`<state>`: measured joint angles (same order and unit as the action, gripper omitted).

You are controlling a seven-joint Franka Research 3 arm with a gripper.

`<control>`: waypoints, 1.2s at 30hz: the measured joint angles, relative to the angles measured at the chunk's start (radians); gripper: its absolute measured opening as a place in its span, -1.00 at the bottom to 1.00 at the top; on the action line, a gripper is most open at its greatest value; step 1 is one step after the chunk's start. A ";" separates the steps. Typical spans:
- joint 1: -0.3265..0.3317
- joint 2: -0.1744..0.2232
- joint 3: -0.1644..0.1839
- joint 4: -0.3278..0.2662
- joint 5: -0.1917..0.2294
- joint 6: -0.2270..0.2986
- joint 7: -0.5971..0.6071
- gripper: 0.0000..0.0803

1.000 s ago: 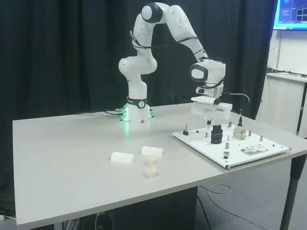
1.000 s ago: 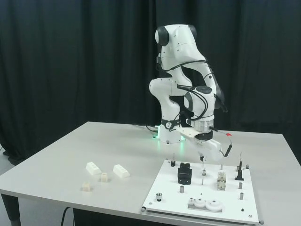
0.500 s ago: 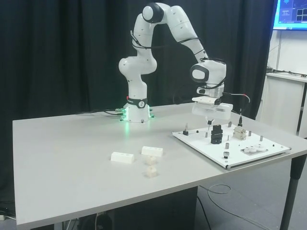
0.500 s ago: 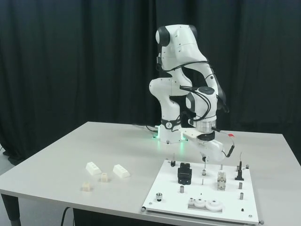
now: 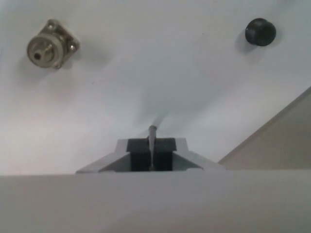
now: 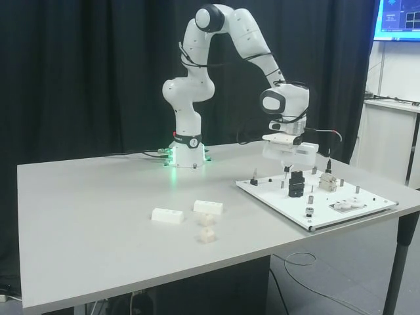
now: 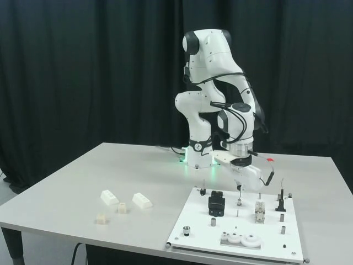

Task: Insert round peg 1.

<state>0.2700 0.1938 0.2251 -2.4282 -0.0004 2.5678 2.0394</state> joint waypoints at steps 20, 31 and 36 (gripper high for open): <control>0.000 0.004 -0.001 0.000 0.000 0.003 0.050 -0.96; 0.000 -0.019 -0.015 0.000 -0.010 -0.009 0.070 0.44; -0.001 -0.045 -0.026 0.000 -0.010 -0.028 0.070 0.44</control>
